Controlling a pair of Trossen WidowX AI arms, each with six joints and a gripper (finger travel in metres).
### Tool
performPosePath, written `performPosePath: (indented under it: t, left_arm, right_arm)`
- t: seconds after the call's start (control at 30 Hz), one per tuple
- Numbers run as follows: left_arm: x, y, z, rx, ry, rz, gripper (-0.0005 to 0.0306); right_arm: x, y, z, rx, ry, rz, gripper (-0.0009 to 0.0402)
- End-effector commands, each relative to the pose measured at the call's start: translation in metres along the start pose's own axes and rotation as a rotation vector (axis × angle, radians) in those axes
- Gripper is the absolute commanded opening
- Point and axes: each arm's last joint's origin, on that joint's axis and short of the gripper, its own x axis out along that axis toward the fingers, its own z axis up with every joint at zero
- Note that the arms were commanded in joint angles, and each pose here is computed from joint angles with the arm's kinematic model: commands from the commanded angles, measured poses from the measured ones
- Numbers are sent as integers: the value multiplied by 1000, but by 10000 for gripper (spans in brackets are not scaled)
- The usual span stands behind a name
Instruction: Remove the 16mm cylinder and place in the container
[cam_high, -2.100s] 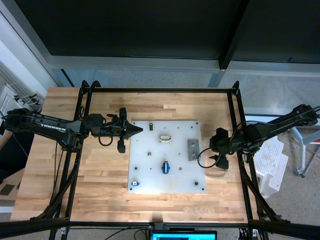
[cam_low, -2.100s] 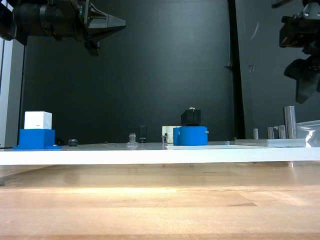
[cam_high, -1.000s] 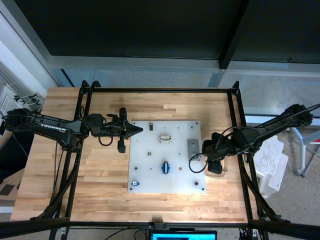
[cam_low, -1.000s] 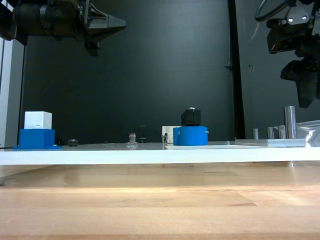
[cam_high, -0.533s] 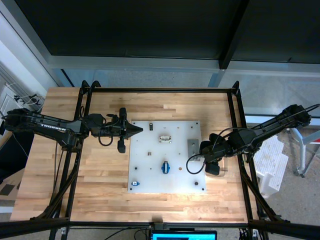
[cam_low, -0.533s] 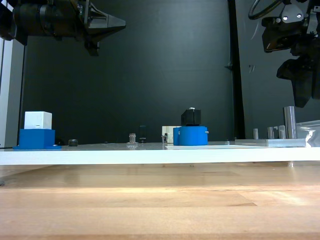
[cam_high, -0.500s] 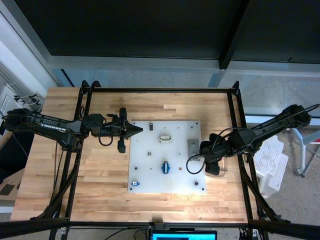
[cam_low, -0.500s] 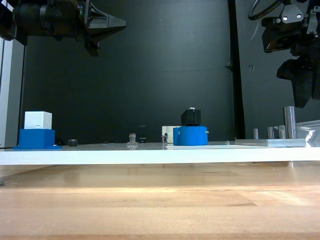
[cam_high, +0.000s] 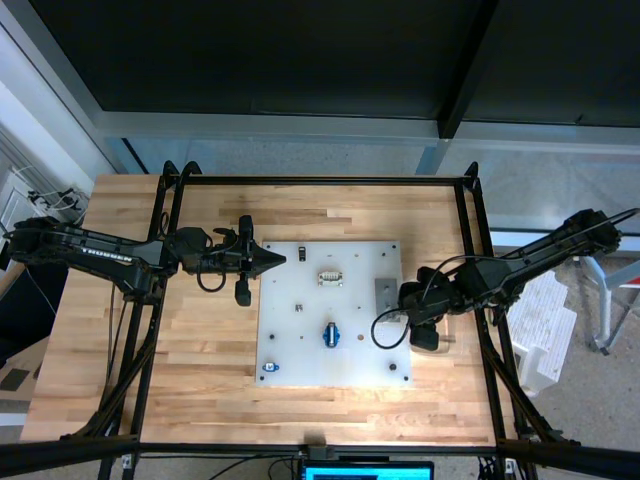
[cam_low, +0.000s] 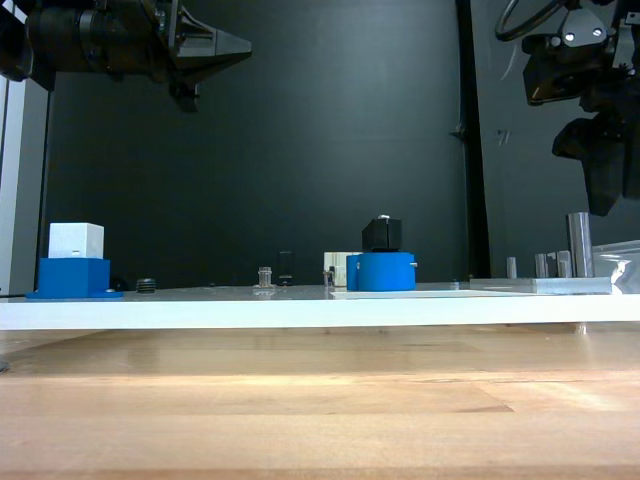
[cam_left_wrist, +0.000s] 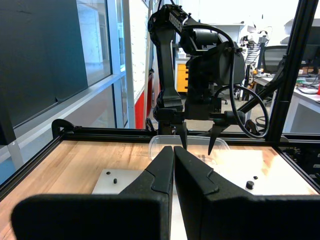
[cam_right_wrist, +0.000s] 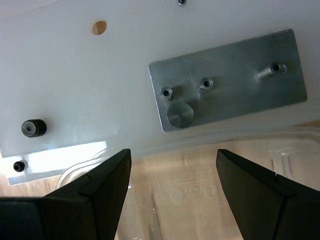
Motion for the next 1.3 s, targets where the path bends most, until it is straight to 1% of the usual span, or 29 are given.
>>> performPosePath:
  t: [0.03,0.1,0.17,0.33,0.5,0.8,0.97,1.13,1.2,1.3]
  left_arm:
    - [0,0,0,0,0,0,0]
    - [0,0,0,0,0,0,0]
    - [0,0,0,0,-1,0,0]
    - [0,0,0,0,0,0,0]
    - [0,0,0,0,0,0,0]
    - [0,0,0,0,0,0,0]
    - [0,0,0,0,0,0,0]
    - [0,0,0,0,0,0,0]
    - [0,0,0,0,0,0,0]
    - [0,0,0,0,0,0,0]
  right_arm:
    - [1,5,9,-74,3,-31,238]
    - [4,7,14,-112,5,-51,238]
    - [9,8,17,-138,22,-59,236]
    - [24,10,23,-180,33,-63,221]
    - [30,10,24,-195,40,-68,191]
    - [31,10,24,-216,47,-62,102]
    - [30,9,24,-216,48,-62,51]
    - [30,9,24,-216,47,-62,8]
    - [30,9,24,-216,45,-60,-2]
    - [26,9,24,-213,34,-55,5]
